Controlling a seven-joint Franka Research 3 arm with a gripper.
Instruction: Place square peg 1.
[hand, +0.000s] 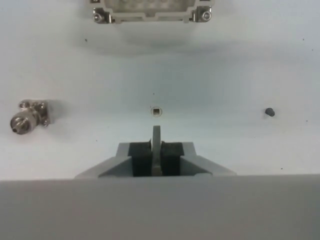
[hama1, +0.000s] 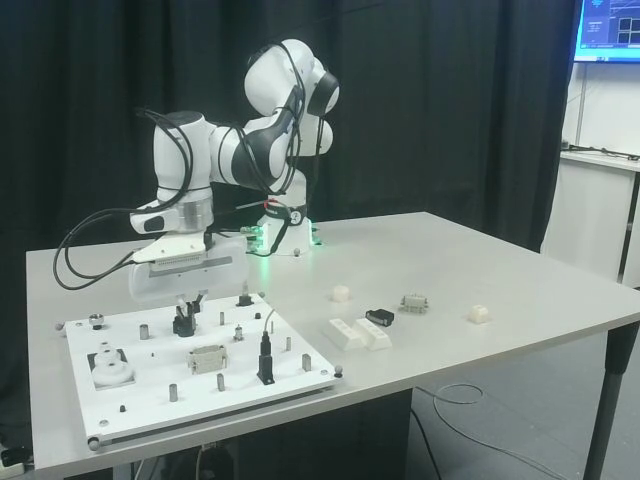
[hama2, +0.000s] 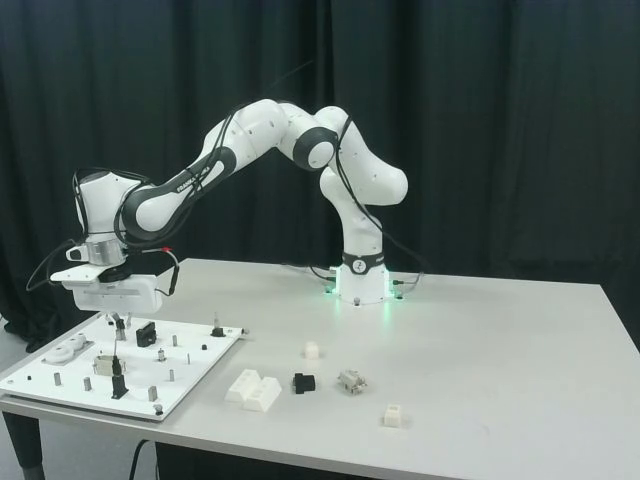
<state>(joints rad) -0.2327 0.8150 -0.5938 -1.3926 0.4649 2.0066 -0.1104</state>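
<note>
The gripper (hand: 156, 150) pinches the square peg (hand: 156, 142) upright; the square hole (hand: 156, 111) lies just beyond its tip on the white board (hand: 225, 75).

board (hand: 225, 75): white, smooth, matt plastic look
threaded connector (hand: 27, 119): shiny bare metal
screws (hand: 103, 16): bright metal
peg (hand: 156, 150): grey, dull metal
arm (hama2: 250, 140): glossy white shell
tabletop (hama1: 480, 260): grey, matt
curtain (hama2: 500, 120): black cloth

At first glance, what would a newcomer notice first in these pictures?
The white arm bends low over the white board at the table's end. Its gripper holds a thin peg just above a small square hole. Small white blocks lie on the table beside the board.
</note>
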